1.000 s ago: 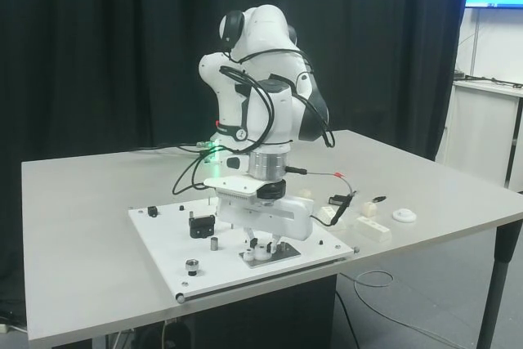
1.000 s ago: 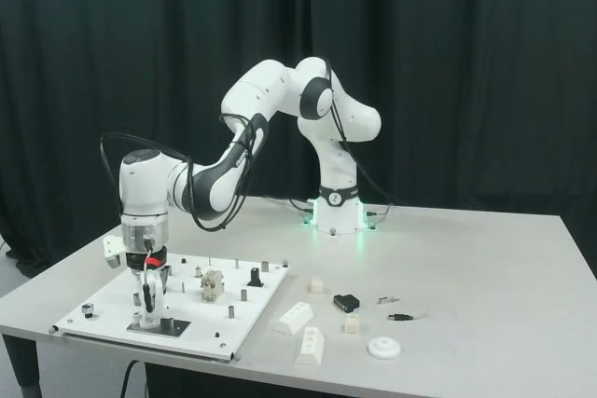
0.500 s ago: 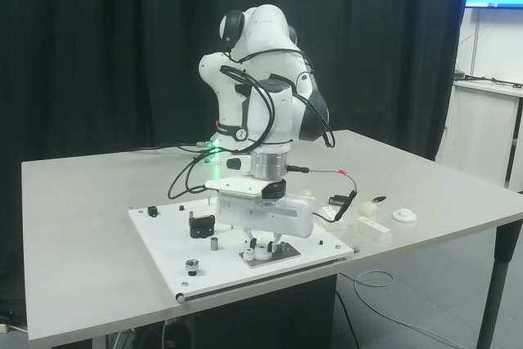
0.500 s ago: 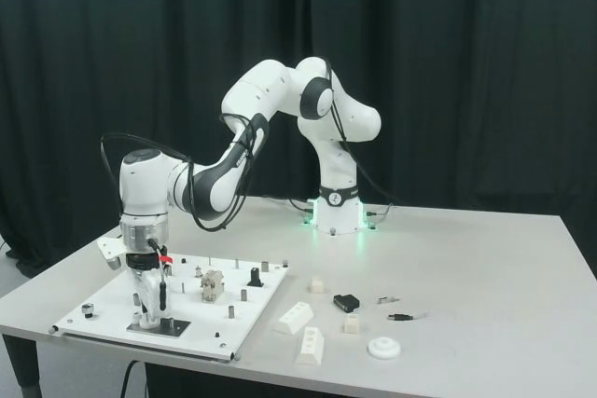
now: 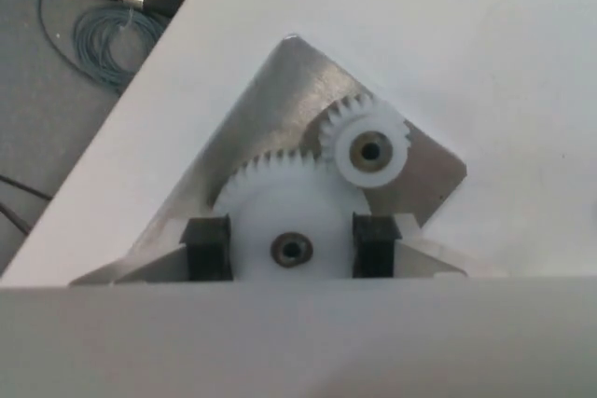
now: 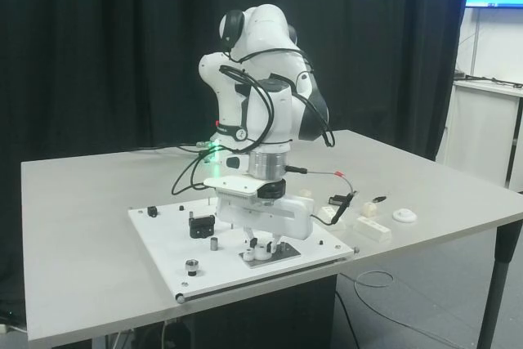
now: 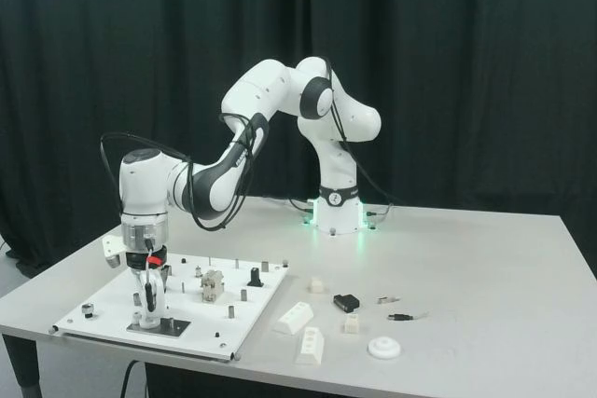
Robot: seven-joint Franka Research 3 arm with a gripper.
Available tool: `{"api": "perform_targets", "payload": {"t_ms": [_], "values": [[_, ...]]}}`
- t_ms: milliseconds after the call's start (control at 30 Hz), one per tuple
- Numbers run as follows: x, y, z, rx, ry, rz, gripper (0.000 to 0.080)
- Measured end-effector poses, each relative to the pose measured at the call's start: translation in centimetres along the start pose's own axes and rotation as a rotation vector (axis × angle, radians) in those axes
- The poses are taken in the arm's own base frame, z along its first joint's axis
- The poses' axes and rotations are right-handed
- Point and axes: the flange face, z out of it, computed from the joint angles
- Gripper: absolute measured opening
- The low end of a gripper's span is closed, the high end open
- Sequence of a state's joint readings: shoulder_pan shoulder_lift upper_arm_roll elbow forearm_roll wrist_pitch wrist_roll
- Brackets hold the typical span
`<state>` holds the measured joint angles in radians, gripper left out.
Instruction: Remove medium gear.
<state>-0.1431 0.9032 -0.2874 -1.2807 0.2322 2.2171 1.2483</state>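
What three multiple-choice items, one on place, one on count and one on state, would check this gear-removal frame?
1. Where do the gears sit?
A. on a grey metal plate on the white board
B. on the bare table
C. on the arm's base

2. How many white gears show in the wrist view?
A. one
B. two
C. four

3. How does the claw stand?
A. high above the board
B. fingers either side of the larger gear
C. holding a cable

Answers:
1 A: the metal plate lies on the white board.
2 B: the larger gear meshes with the smaller gear.
3 B: the claw has black fingers flanking the larger gear.
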Motion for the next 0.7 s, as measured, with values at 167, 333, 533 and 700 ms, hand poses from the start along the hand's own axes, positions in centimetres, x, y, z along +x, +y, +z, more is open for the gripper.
{"api": "perform_targets", "payload": {"t_ms": [167, 333, 533, 700], "values": [[-0.03, -0.01, 0.00, 0.000, 0.000, -0.012, 0.0277], [-0.04, -0.02, -0.02, 0.000, 0.001, -0.106, 0.0277], [0.01, -0.01, -0.04, 0.001, 0.001, -0.109, 0.0277], [0.05, 0.00, -0.06, 0.002, -0.001, -0.044, 0.0277]]}}
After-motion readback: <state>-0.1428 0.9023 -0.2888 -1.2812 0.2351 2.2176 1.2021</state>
